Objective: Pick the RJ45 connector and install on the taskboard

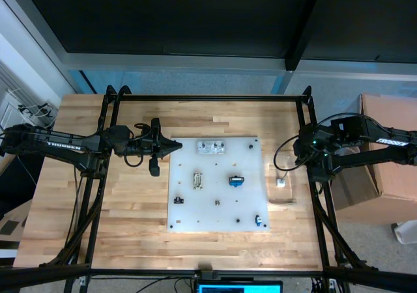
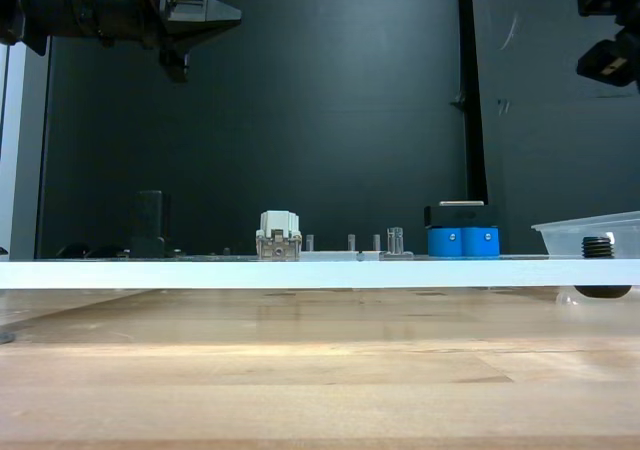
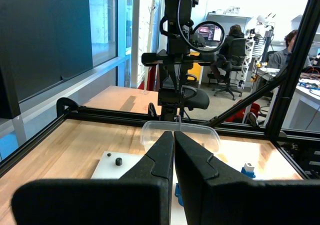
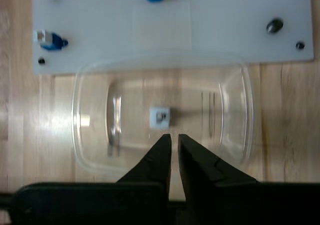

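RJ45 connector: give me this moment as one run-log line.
RJ45 connector: lying free in clear tray beside board | right gripper: shut, above tray | left gripper: shut, raised at board's left edge

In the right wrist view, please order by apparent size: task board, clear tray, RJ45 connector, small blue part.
1. Task board, cropped by the frame.
2. Clear tray.
3. RJ45 connector, lying free in the tray, and small blue part: alike.
Right gripper hangs above the tray; left gripper is above the board's left edge.
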### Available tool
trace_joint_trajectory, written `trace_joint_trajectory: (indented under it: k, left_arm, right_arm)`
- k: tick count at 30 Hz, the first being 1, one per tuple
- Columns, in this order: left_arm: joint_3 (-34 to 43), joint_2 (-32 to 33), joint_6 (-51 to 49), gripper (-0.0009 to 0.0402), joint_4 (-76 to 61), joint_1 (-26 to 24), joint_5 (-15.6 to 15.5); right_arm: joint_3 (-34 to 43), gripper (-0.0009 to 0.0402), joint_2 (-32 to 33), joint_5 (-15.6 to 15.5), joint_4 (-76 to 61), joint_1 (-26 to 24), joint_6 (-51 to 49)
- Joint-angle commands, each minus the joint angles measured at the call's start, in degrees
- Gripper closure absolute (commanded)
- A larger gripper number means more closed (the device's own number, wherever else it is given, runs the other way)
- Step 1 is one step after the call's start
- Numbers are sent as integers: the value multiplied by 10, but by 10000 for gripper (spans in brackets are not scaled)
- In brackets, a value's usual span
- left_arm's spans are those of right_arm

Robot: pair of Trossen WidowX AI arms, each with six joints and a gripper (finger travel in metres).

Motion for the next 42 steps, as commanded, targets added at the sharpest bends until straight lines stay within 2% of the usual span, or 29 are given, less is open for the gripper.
trace_joint_trajectory:
  k: [1,9,13,24,28,30,42]
  left_arm:
    - [0,0,0,393,0,0,0]
    - [0,0,0,393,0,0,0]
    - [0,0,0,393,0,0,0]
    - [0,0,0,393,0,0,0]
    - [0,0,0,393,0,0,0]
    - [0,0,0,393,0,0,0]
    - [0,0,0,393,0,0,0]
  right_arm:
    - [-3,334,2,2,-5,0,1]
    - [-55,250,3,2,-2,4,26]
    - [-96,227,4,2,17,5,32]
    - [-127,224,39,2,78,42,78]
    - [-137,224,65,33,90,90,102]
    - [-143,224,76,38,108,102,103]
    - [-164,224,150,31,184,109,100]
